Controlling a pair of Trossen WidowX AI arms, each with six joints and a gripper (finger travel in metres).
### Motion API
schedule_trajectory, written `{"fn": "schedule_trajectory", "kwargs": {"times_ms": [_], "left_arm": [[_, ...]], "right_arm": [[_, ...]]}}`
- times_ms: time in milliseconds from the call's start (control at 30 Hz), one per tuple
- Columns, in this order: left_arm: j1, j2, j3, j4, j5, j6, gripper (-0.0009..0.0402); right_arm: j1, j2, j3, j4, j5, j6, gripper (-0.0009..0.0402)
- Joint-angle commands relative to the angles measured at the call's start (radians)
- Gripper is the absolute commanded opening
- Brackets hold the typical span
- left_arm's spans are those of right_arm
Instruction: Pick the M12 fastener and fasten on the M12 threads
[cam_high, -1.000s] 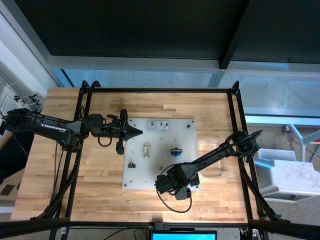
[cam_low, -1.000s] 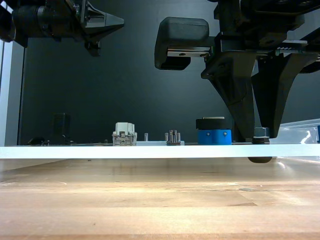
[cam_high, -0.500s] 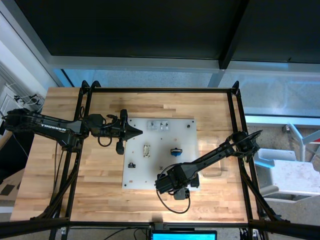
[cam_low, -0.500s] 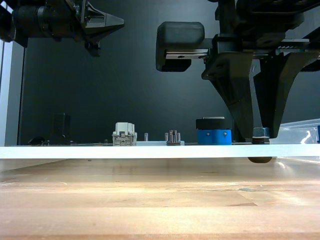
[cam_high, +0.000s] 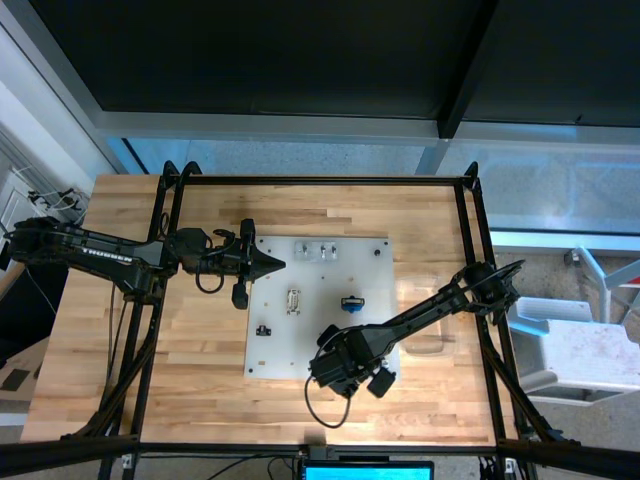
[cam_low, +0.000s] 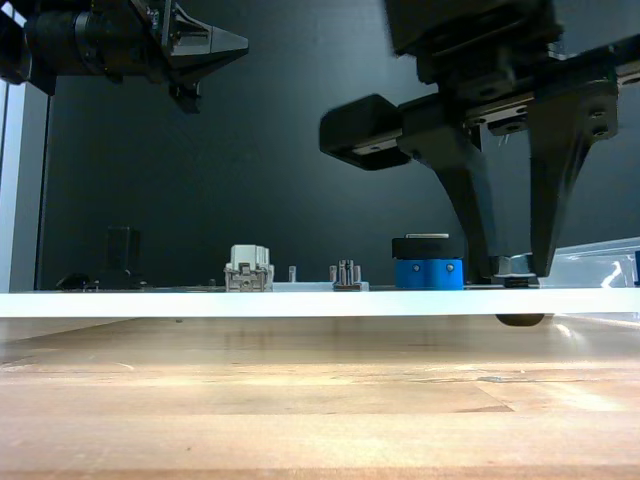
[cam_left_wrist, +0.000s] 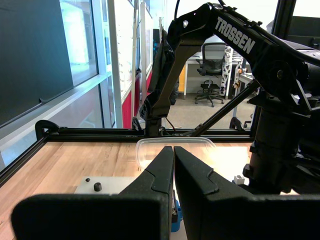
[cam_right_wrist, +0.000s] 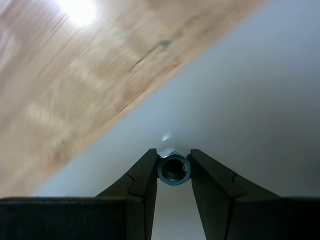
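At the near right edge of the board (cam_high: 275, 350), we see the right gripper (cam_right_wrist: 174, 161) pointing straight down, clenched on the small silver nut (cam_right_wrist: 174, 170). From table height the nut sits low between the fingertips, directly above the short dark stud (cam_low: 517, 283) and right of the blue-topped part (cam_low: 428, 273). We cannot tell whether it sits on the stud. The left gripper (cam_left_wrist: 173, 150) hangs above the board's far left edge, fingers pressed together.
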Motion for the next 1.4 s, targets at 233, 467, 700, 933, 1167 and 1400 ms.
{"fn": "schedule_trajectory", "kwargs": {"times_ms": [233,467,700,933,1167,1400], "left_arm": [[0.0,0.0,0.0,0.0,0.0,0.0,0.0],[0.0,0.0,0.0,0.0,0.0,0.0,0.0],[0.0,0.0,0.0,0.0,0.0,0.0,0.0],[0.0,0.0,0.0,0.0,0.0,0.0,0.0],[0.0,0.0,0.0,0.0,0.0,0.0,0.0],[0.0,0.0,0.0,0.0,0.0,0.0,0.0]], "right_arm": [[0.0,0.001,0.0,0.003,0.002,0.566,0.0043],[0.0,0.0,0.0,0.027,0.002,0.981,0.0043],[-0.001,-0.001,0.0,0.042,0.002,1.33,0.0043],[-0.001,-0.001,0.0,0.04,0.002,1.609,0.0043],[-0.002,-0.001,0.0,0.038,0.003,1.774,0.0043],[-0.002,-0.001,0.0,0.026,0.007,1.985,0.0043]]}}
